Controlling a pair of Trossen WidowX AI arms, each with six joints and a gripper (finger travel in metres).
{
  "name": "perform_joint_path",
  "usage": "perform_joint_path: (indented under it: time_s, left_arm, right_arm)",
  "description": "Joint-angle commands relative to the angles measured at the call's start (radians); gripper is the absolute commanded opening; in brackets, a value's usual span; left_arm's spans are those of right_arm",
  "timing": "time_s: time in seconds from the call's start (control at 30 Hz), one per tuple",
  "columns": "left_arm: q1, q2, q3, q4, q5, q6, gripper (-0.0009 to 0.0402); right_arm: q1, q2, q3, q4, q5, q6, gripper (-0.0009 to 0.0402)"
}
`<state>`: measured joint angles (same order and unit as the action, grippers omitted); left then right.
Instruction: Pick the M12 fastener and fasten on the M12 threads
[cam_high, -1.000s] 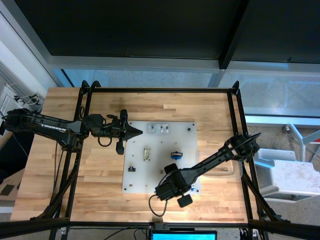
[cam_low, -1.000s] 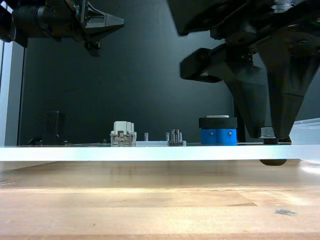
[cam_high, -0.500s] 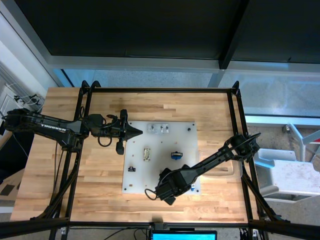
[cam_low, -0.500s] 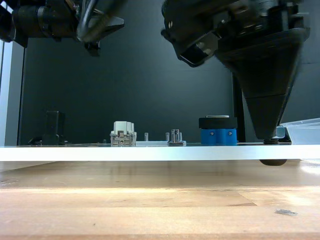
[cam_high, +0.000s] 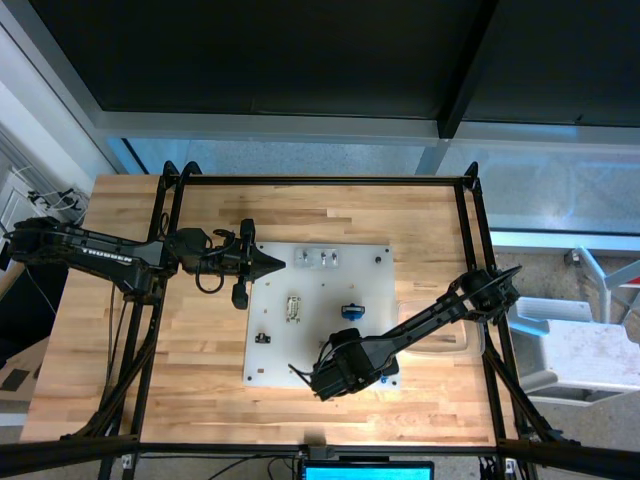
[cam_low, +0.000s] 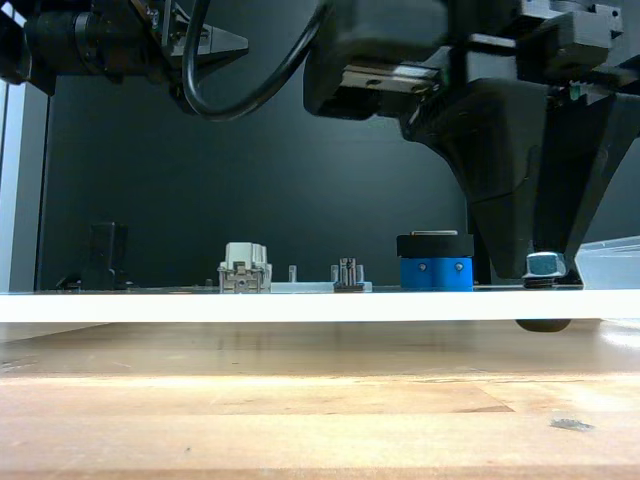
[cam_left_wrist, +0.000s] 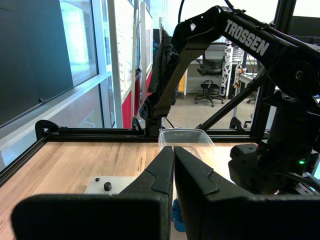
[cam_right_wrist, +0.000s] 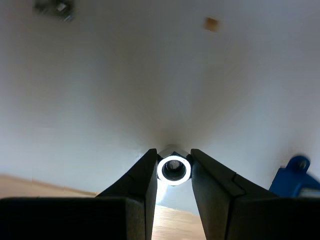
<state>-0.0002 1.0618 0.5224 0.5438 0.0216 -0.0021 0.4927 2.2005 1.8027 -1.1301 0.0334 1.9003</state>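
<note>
Right tool (cam_right_wrist: 173, 156) clamps the nut (cam_right_wrist: 174, 170) at the board's (cam_high: 275, 300) near right edge; fastening is in hand, calling for turning next. Left tool (cam_left_wrist: 173, 155), closed, hovers far left.

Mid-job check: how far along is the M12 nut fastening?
Done: the nut is picked, clamped in the right gripper. In hand: the low view shows it down on top of the black stud, at the white board's near right edge. Left: running it down and releasing; thread engagement can't be told. The left gripper hangs shut over the board's far left edge.
</note>
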Motion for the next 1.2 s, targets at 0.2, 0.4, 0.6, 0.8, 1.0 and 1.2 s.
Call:
perform_joint_path:
  time_s: [0.2, 0.4, 0.6, 0.8, 1.0, 1.2]
  left_arm:
    - [0.0, 0.0, 0.0, 0.0, 0.0, 0.0, 0.0]
    - [0.0, 0.0, 0.0, 0.0, 0.0, 0.0, 0.0]
    - [0.0, 0.0, 0.0, 0.0, 0.0, 0.0, 0.0]
    - [0.0, 0.0, 0.0, 0.0, 0.0, 0.0, 0.0]
    - [0.0, 0.0, 0.0, 0.0, 0.0, 0.0, 0.0]
    - [0.0, 0.0, 0.0, 0.0, 0.0, 0.0, 0.0]
  right_arm:
    - [0.001, 0.0, 0.0, 0.002, 0.0, 0.388, 0.0016]
    - [0.001, 0.0, 0.0, 0.002, 0.001, 0.587, 0.0016]
    - [0.001, 0.0, 0.0, 0.001, 0.0, 0.795, 0.0016]
    - [0.002, 0.0, 0.0, -0.001, 0.0, 1.007, 0.0016]
    - [0.003, 0.0, 0.0, 0.0, 0.0, 1.216, 0.0016]
    - [0.004, 0.0, 0.0, 0.0, 0.001, 1.246, 0.0016]
